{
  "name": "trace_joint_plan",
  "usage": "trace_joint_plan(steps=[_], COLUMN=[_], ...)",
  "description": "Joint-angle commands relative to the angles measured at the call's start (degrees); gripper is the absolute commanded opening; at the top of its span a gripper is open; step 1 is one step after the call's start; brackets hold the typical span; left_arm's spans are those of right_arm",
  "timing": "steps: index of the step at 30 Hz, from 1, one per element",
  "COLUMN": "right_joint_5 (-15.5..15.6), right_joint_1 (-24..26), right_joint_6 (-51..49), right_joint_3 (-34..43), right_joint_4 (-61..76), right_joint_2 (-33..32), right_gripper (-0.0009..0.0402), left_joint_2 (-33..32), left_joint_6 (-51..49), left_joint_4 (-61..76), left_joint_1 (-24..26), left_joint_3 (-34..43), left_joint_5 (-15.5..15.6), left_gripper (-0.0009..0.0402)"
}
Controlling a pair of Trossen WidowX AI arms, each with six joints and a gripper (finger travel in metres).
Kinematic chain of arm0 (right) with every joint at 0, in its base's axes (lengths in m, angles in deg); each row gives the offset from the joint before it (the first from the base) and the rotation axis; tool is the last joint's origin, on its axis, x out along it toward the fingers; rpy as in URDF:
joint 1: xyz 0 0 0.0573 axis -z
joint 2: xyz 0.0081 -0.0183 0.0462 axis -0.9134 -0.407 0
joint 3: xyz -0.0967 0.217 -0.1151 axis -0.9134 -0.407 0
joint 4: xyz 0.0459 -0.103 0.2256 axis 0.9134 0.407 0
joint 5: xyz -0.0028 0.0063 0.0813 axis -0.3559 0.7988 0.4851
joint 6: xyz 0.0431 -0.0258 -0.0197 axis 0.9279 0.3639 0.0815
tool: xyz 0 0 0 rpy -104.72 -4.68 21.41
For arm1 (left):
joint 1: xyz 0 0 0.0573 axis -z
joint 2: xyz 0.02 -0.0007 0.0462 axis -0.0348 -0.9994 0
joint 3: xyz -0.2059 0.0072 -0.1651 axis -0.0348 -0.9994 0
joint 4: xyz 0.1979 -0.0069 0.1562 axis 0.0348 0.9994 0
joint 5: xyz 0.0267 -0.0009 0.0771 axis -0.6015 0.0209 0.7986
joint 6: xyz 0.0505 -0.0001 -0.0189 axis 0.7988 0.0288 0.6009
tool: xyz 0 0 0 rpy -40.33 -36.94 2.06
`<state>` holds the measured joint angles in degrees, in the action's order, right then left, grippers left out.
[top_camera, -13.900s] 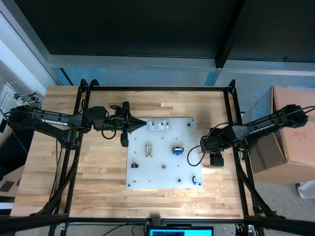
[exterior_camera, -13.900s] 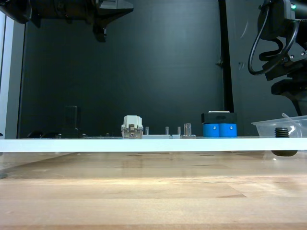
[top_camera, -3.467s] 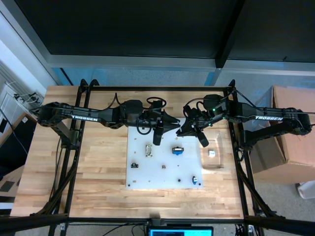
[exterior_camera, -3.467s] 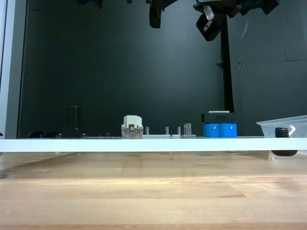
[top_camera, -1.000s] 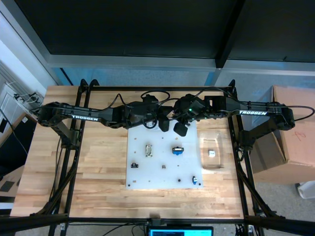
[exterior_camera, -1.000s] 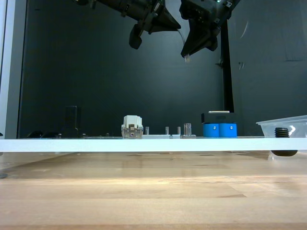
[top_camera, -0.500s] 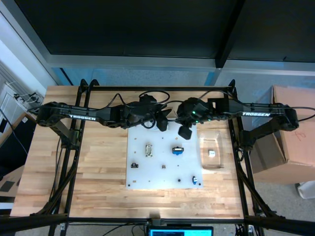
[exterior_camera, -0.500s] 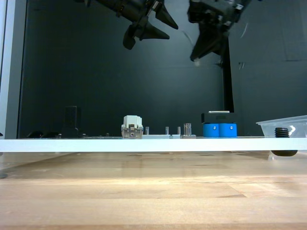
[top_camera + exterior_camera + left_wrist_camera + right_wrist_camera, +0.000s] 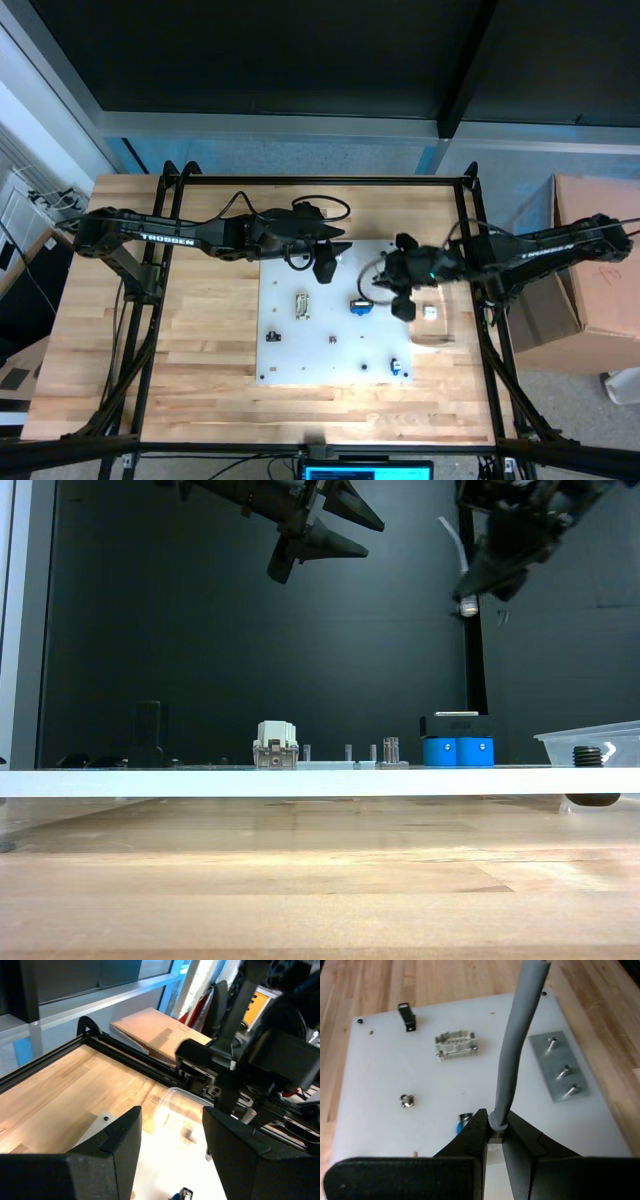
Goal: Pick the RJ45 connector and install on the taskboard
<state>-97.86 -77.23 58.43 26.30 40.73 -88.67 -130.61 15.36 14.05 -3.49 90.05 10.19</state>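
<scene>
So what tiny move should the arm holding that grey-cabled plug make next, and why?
Probably ease the right gripper down a little toward the blue block. It is shut on the RJ45 connector, held high above the white board, roughly over that block in the low view and clear of any seat. The left gripper, open, hovers over the board's far edge.

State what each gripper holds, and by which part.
Right gripper, above the taskboard, pinches the RJ45 connector by its plug body; left gripper, also above it, open and empty.
</scene>
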Motion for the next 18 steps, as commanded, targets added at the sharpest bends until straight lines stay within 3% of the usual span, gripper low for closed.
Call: trace_joint_plan(steps=[1, 7, 18], right_joint_5=[-3.8, -11.3, -19.2], right_joint_1=[-5.5, -16.7, -30.1], right_joint_6=[3.0, 7.3, 12.2], right_joint_3=[-2.1, -3.2, -3.8], right_joint_4=[-0.7, -1.0, -2.3], right_joint_2=[0.8, 0.5, -0.8], right_gripper=[0.0000, 0.0000, 0.0000], left_joint_2=[0.0, 0.0, 0.0], left_joint_6=[0.0, 0.0, 0.0], left_joint_4=[-0.2, -0.1, -0.1], left_joint_1=[0.1, 0.1, 0.1], left_joint_3=[0.1, 0.1, 0.1], left_joint_5=[0.0, -0.2, -0.2], left_gripper=[0.0149, 0.0137, 0.0137])
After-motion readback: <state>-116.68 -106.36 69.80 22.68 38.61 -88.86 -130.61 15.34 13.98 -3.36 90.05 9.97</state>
